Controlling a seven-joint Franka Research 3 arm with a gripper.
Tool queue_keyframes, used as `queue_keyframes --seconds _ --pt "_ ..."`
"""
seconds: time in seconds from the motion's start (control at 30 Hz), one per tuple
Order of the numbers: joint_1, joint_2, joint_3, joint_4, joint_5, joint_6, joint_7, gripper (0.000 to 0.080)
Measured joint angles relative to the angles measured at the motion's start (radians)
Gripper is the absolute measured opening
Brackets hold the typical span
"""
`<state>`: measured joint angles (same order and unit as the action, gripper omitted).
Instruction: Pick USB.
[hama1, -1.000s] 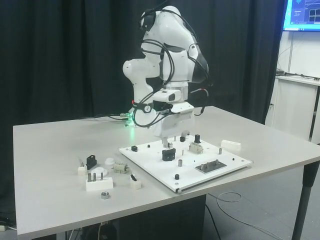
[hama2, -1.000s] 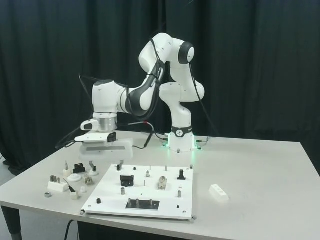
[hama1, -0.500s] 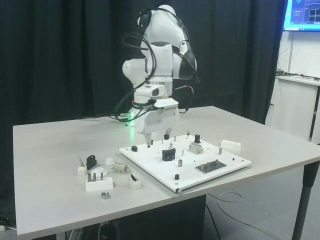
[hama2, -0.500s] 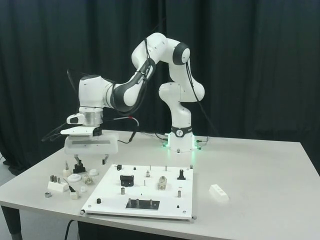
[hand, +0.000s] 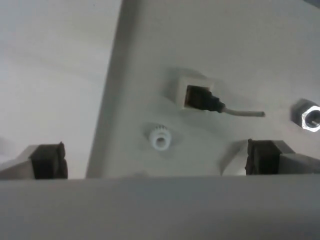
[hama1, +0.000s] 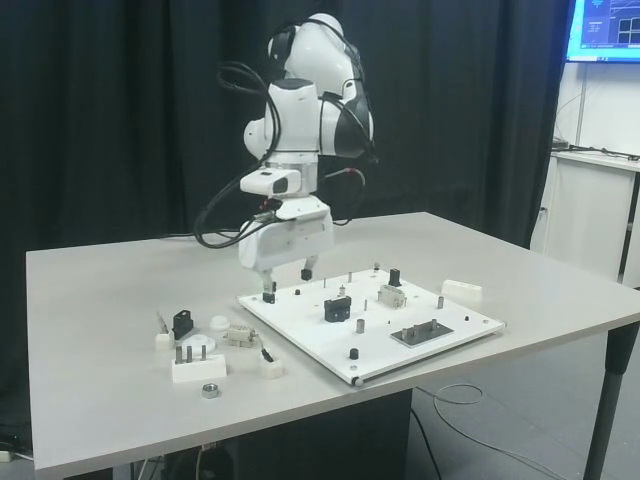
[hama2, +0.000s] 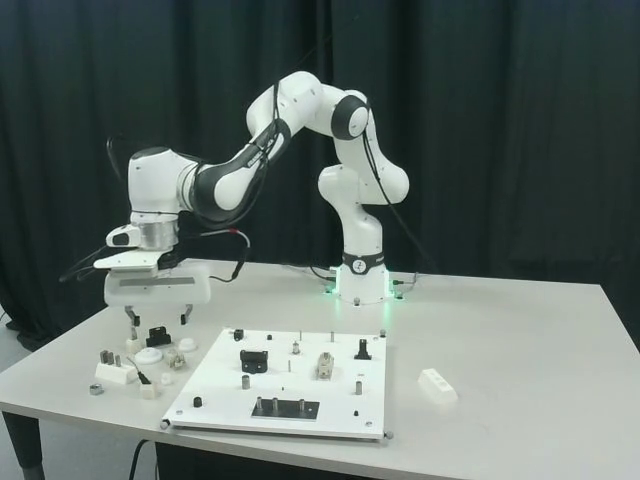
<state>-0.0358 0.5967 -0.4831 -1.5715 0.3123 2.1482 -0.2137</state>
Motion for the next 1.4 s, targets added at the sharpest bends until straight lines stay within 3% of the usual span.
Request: queue_keyframes --seconds 0.37,0.63,1.4 --pt "-0.043 0.093 0.000 0.105 0.018 -0.056 -0.036 0.0800" --pt "-0.067 0.150 0.000 0.164 0.025 -0.067 -0.054 0.0800" --pt "-0.115 0.265 0.003 0.287 0.084 -0.077 -0.092 0.0800"
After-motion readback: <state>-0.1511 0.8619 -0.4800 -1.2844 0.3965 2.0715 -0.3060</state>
